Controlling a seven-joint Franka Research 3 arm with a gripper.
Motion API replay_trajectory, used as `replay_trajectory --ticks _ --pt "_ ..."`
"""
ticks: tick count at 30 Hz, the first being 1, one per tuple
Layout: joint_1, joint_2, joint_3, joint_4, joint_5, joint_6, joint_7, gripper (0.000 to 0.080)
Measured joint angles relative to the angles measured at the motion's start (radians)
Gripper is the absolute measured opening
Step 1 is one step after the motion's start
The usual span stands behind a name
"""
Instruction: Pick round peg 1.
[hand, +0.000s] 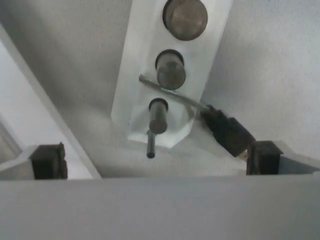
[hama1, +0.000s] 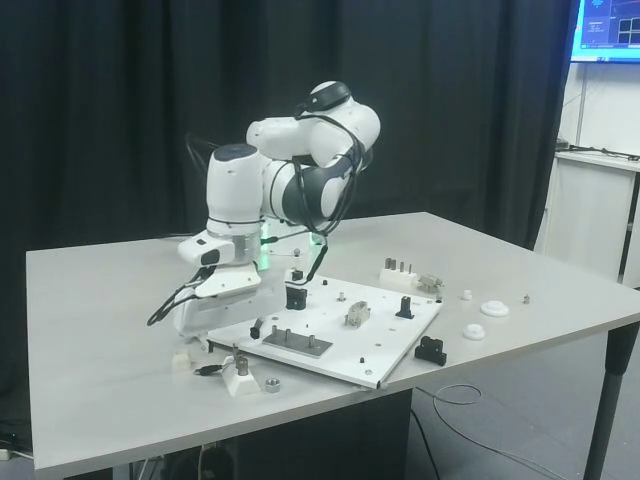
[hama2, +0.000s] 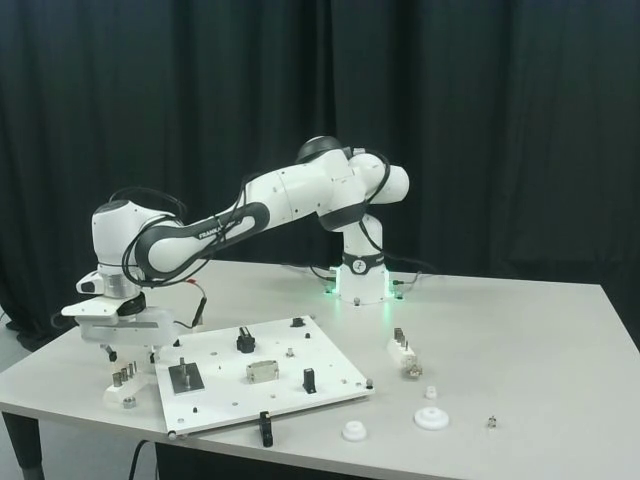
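Note:
A white peg holder (hand: 145, 65) lies on the grey table and carries several upright round pegs in a row, from a thick peg (hand: 185, 17) down to the thinnest peg (hand: 150, 145). I cannot tell which one is round peg 1. My gripper (hand: 155, 160) hovers open above the thin end of the row, with black fingertips (hand: 263, 157) on either side and nothing between them. From the room, the gripper (hama2: 128, 348) hangs just over the holder (hama2: 122, 388) near the table's corner.
A black plug (hand: 227, 132) on a thin cable lies across the holder. The white assembly board (hama1: 340, 335) with small fixtures borders the holder. A nut (hama1: 270, 383) rests near the table's front edge. White discs (hama1: 494, 308) lie on the far side of the board.

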Motion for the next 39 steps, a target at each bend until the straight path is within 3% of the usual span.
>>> replay_trajectory --ticks 20,21,25,26,34,35,39 --pt "-0.017 -0.001 0.035 0.012 -0.014 0.025 0.0 0.08" --pt "-0.018 -0.001 0.036 0.012 -0.016 0.025 0.0 0.0706" --pt "-0.021 -0.002 0.042 0.015 -0.023 0.029 0.0 0.0706" --pt "-0.022 -0.002 0.043 0.016 -0.024 0.029 0.0 0.0524" --pt "-0.026 -0.002 0.046 0.023 -0.033 0.03 0.002 0.0524" --pt "-0.026 -0.002 0.047 0.023 -0.035 0.03 0.002 0.0174" --pt "-0.026 -0.002 0.047 0.025 -0.038 0.03 0.005 0.0174"
